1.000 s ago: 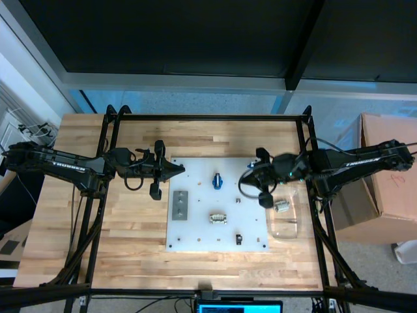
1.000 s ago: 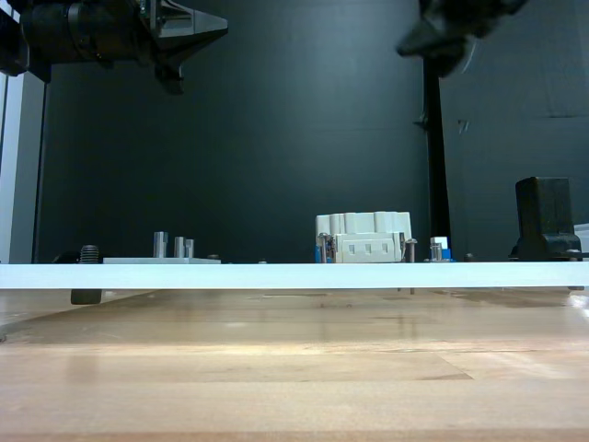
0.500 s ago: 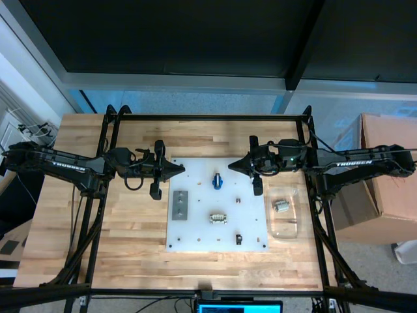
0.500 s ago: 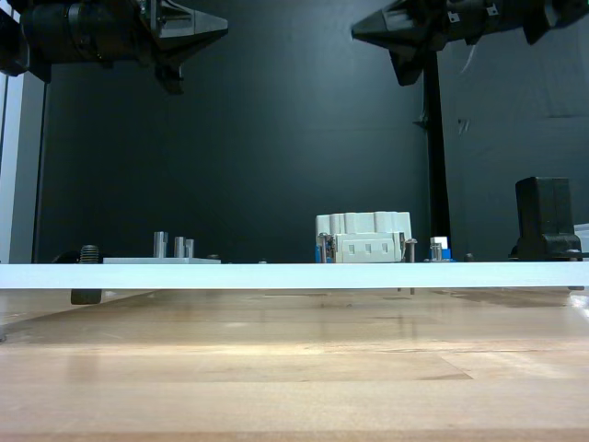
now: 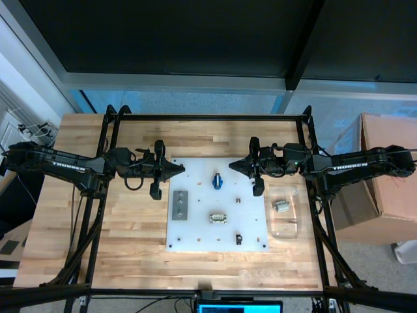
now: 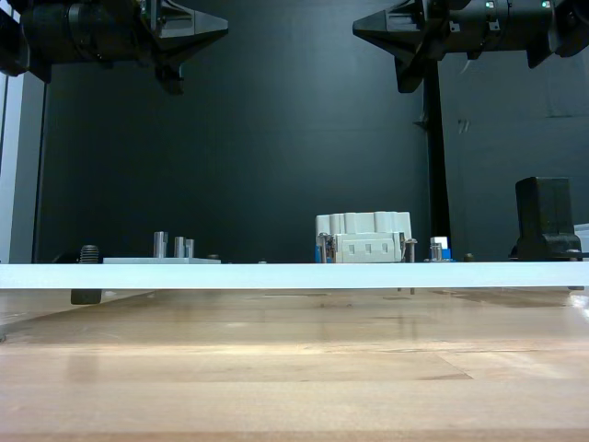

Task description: Remove the HAN10E connector from the taskboard and place in the container

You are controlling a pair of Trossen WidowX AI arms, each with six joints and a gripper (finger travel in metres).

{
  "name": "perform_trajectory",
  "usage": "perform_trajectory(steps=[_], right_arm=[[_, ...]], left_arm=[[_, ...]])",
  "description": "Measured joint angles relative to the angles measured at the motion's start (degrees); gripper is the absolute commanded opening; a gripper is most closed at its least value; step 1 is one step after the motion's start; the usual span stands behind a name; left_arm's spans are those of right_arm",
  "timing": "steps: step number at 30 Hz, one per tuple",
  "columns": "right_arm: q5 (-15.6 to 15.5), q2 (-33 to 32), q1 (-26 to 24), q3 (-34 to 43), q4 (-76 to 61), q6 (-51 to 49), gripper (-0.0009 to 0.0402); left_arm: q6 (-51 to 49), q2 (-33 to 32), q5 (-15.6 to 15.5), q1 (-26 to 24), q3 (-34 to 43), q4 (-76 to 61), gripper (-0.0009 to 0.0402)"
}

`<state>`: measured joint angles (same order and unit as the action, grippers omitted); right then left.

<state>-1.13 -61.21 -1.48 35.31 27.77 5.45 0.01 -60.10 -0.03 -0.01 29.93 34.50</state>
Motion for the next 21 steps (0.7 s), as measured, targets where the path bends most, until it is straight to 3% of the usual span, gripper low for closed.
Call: perform_trajectory(steps=[21], right_arm=[[0.0,0.0,0.0,0.0,-1.3,0.0,0.0]], left_arm=[[0.0,0.0,0.0,0.0,0.0,0.0,0.0]])
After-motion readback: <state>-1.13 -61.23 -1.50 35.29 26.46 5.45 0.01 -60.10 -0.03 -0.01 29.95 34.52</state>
